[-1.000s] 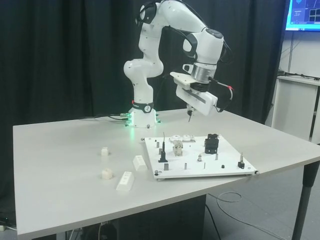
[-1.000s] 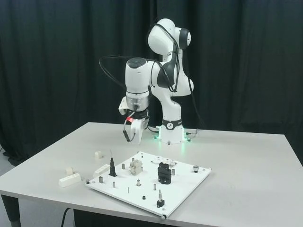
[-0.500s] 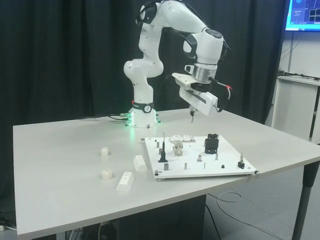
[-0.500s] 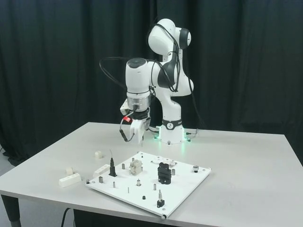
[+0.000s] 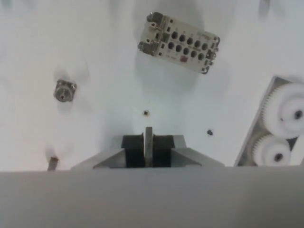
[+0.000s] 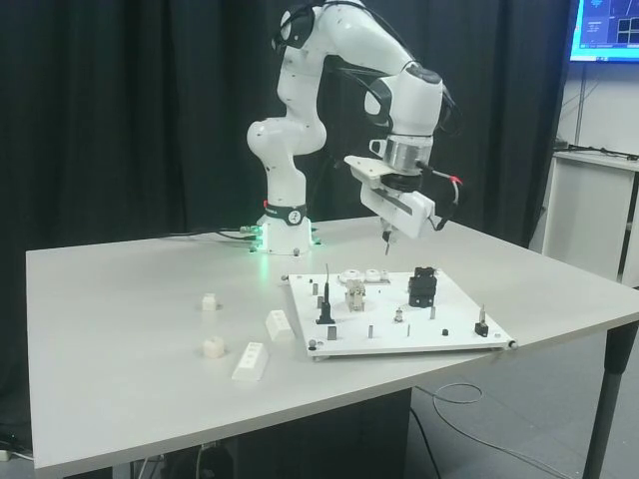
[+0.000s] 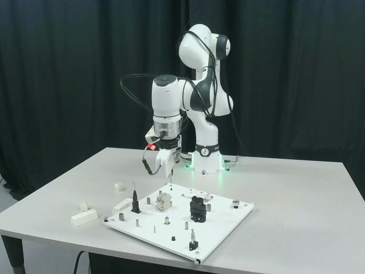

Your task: Insert square peg 1.

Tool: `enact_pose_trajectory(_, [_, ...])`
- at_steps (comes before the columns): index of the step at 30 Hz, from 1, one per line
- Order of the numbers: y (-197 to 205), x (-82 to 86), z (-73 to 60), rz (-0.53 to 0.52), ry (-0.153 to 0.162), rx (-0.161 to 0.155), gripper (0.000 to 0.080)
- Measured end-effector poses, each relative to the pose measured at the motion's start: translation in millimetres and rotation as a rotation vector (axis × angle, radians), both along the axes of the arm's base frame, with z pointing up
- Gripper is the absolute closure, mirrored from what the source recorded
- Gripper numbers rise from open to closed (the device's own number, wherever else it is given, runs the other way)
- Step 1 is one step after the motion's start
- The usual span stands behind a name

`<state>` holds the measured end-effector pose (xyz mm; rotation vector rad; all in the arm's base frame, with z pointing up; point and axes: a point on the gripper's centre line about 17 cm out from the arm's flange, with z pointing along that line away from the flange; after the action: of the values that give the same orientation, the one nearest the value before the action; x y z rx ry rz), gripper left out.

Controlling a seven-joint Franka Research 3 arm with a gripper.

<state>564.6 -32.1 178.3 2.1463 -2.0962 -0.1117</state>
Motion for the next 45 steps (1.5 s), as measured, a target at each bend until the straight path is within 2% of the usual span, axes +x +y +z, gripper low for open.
enact_pose_trajectory(11, [-2.7, 6.2, -18.2, -0.038, -0.024, -0.018, 0.0768])
enact_pose_trajectory(25, [21.8, 3.0, -29.8, -0.108, -0.013, -0.042, 0.0768])
enact_pose_trajectory(31, [28.7, 2.8, -34.3, -0.141, -0.013, -0.043, 0.0768])
enact_pose_trajectory(39, [14.6, 5.0, -35.9, -0.190, -0.024, -0.066, 0.0768])
enact_pose_trajectory(45, [-5.9, 6.3, -30.0, -0.190, -0.034, -0.088, 0.0768])
